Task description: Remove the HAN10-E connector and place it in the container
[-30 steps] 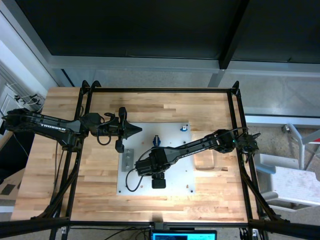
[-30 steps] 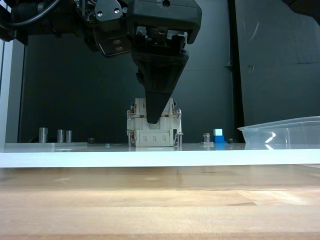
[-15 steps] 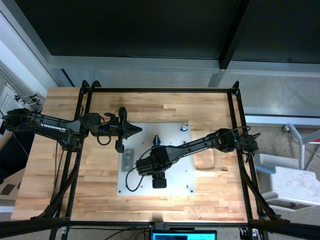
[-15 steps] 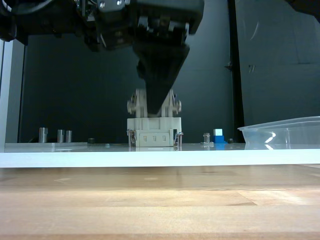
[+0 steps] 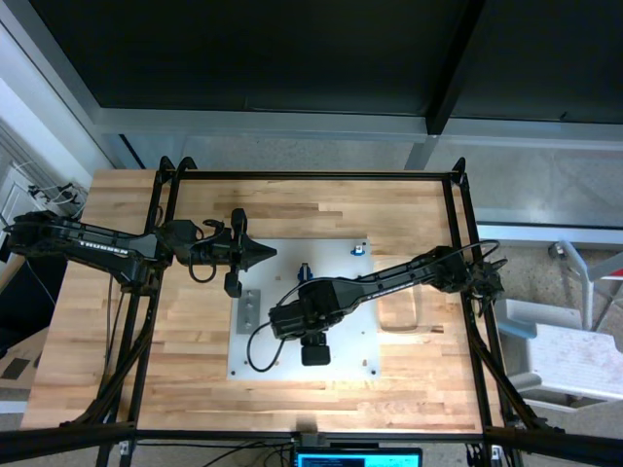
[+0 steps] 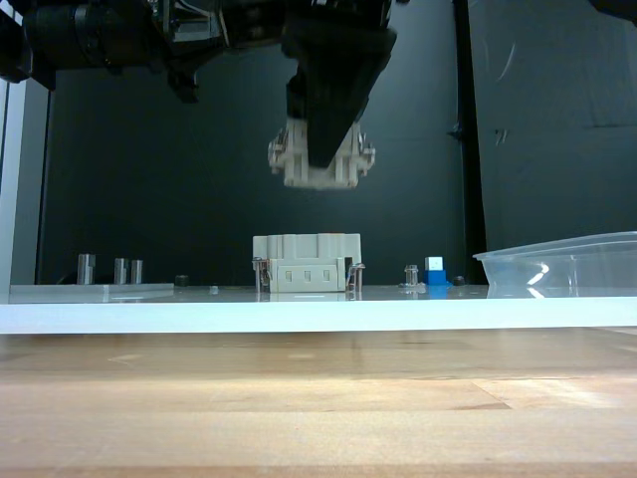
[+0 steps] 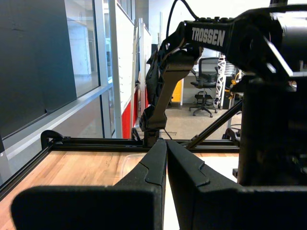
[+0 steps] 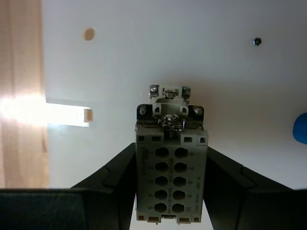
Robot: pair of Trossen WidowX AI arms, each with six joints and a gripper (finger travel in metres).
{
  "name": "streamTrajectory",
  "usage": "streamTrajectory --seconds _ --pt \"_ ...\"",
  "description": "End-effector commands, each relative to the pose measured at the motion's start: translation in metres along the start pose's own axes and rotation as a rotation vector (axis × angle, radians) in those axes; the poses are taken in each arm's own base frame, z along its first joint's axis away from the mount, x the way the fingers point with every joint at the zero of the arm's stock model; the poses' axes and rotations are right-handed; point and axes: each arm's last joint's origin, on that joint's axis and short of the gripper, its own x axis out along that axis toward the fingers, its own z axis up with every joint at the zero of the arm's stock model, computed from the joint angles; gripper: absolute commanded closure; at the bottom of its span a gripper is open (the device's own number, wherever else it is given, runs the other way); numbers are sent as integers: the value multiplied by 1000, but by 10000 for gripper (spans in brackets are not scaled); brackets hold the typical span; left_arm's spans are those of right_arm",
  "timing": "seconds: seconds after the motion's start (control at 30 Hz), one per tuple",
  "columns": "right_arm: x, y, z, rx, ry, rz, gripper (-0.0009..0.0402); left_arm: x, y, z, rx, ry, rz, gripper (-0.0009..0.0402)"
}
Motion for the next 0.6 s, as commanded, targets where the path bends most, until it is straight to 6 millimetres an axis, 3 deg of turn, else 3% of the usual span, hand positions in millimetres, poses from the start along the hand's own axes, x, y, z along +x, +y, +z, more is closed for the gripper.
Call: streamTrajectory --seconds 0.03,0.6 --pt "-8 -1 -2 -3 -5 -1 393 0 0 0 0 0 0 393" --pt "-47 -10 -28 -23 2 -4 393 0 0 0 0 0 0 393"
